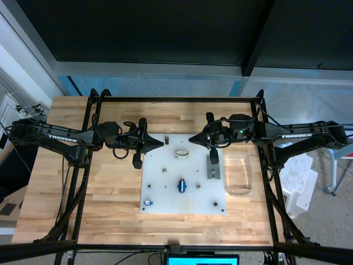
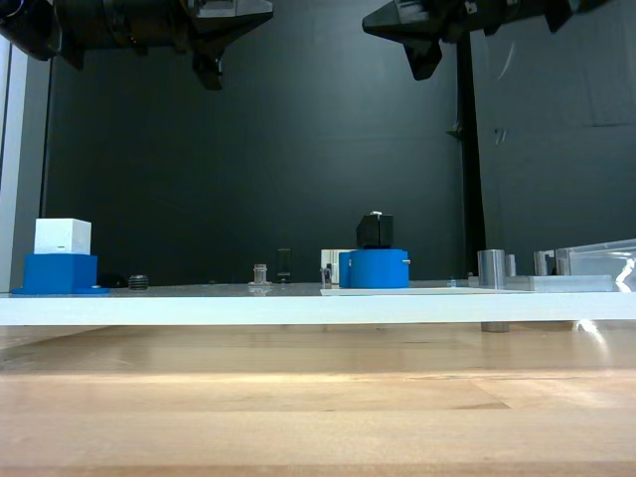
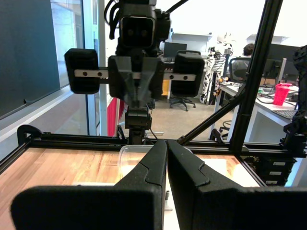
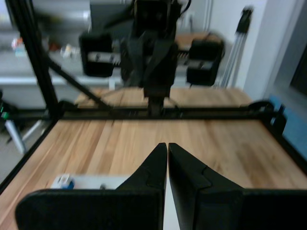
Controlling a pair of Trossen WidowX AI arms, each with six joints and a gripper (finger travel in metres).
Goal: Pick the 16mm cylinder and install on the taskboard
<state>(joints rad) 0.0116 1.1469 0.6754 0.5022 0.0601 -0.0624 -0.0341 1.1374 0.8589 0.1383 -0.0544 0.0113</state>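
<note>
Cylinder (image 1: 198,186): a tiny grey metal peg standing up on the white board (image 1: 160,193). It is just beside the blue knob (image 1: 181,185), not touching it. It sits lower than both pincers & on the near side of them, closer to the right pincer than to the left one. From the low view the cylinder (image 2: 492,268) stands straight up on the board (image 2: 199,308), w/ the blue knob (image 2: 378,268) next to it.

Left pincer (image 1: 162,142) hangs high in the air over the far part of the board. Its two fingers are pressed together w/ only a thin line btw them, & it has hold of nothing. Its own camera shows the tips (image 3: 166,143) meeting.

Right pincer (image 1: 191,139) hangs just as high & points at the left pincer. The two tips are near each other but apart. Its fingers are pressed together too (image 4: 167,146), w/ nothing btw them. The low view shows both pincers, left (image 2: 248,12) & right (image 2: 383,20), well above all the parts.

A beige plug (image 1: 180,155) lies on the board, under the gap btw the two tips & a bit nearer. A grey block (image 1: 213,167) lies on the board below the right pincer, toward the near side. A clear tray (image 1: 240,176) sits on the counter (image 1: 110,187) just off the board's edge, under the right arm & back behind its pincer. A small blue & white part (image 1: 148,204) sits at the board's near corner, well away from the left pincer.
</note>
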